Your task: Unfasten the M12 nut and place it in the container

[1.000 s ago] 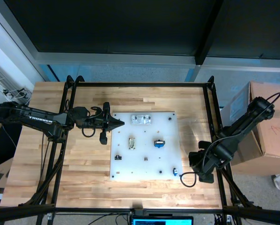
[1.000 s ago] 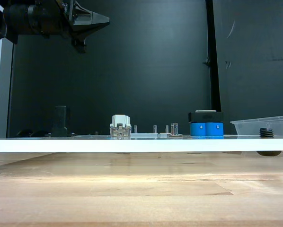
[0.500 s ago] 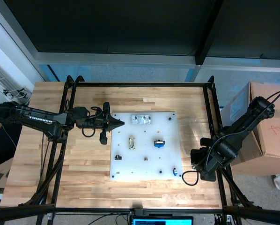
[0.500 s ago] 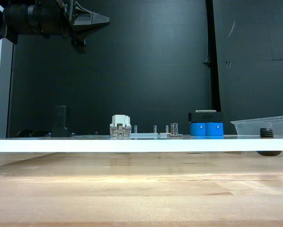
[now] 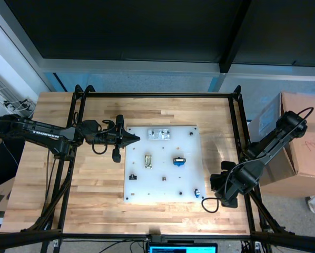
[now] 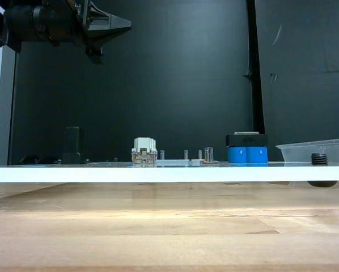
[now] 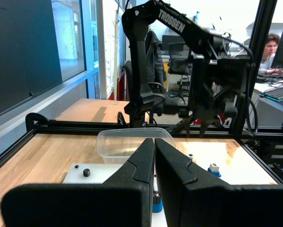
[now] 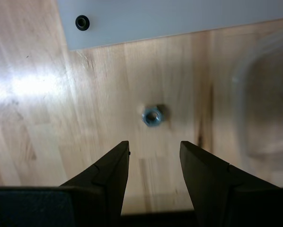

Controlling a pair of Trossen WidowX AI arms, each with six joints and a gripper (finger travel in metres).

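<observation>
**A:** What shows from above?

**B:** The left gripper [image 5: 132,138], a black wedge, hangs at the left edge of the flat white plastic board [image 5: 163,163]. The right gripper [image 5: 219,184] is at lower right, over the pale planked wooden table [image 5: 94,200], just beside the board's right edge.

**A:** And level along the table?

**B:** At far right the short black ribbed stud [image 6: 319,159] shows bare ribs, in front of the clear plastic container [image 6: 314,148].

**A:** The left wrist camera?

**B:** Its matte black fingers [image 7: 179,175] are pressed together on nothing.

**A:** The right wrist camera?

**B:** The jaws are spread and empty. Ahead of them the small silver hexagonal nut [image 8: 152,116] lies flat and free on the wood grain. It is off its stud, and apart from both the container's curved translucent wall and the board's edge.
</observation>
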